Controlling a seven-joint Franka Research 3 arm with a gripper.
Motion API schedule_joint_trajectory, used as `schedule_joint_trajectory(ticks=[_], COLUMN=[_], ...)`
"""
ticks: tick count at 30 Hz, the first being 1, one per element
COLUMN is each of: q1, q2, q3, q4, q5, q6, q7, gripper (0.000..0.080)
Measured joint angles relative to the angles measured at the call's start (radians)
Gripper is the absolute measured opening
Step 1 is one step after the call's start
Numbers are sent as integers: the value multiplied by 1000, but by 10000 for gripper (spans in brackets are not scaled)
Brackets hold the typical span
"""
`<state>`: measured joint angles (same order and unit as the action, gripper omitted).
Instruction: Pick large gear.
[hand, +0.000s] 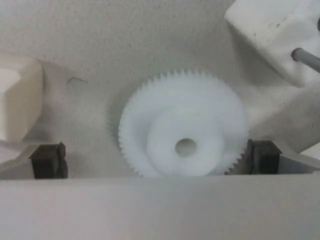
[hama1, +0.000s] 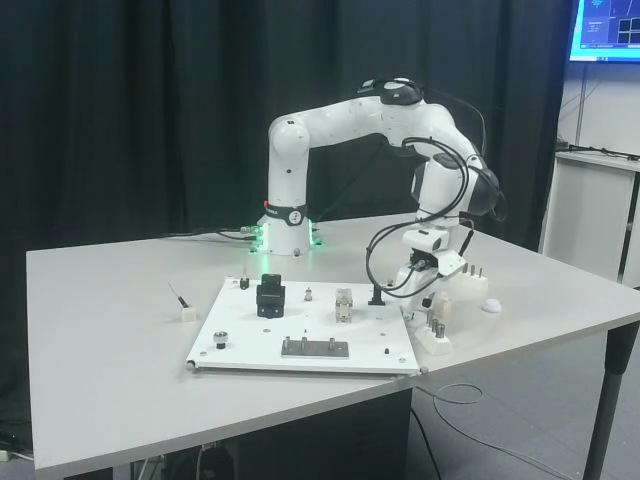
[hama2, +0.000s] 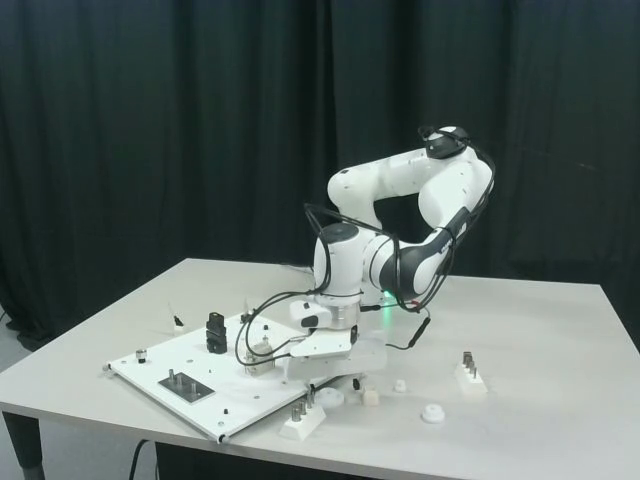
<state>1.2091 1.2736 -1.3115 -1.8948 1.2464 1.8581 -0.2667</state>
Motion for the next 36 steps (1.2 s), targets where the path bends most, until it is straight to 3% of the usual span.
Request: schedule_joint_trajectory(ticks=[23, 24, 31, 33, 36], q1=[-8, -8, -14, -14, -15], q2=[0, 0, 0, 0, 0], q3=[10, 10, 11, 11, 11], q4=[0, 0, 0, 0, 0], q5=[8, 8, 11, 11, 12], q6=[7, 7, 6, 6, 6], q7=[17, 18, 18, 18, 18], gripper=[775, 632, 632, 331, 331])
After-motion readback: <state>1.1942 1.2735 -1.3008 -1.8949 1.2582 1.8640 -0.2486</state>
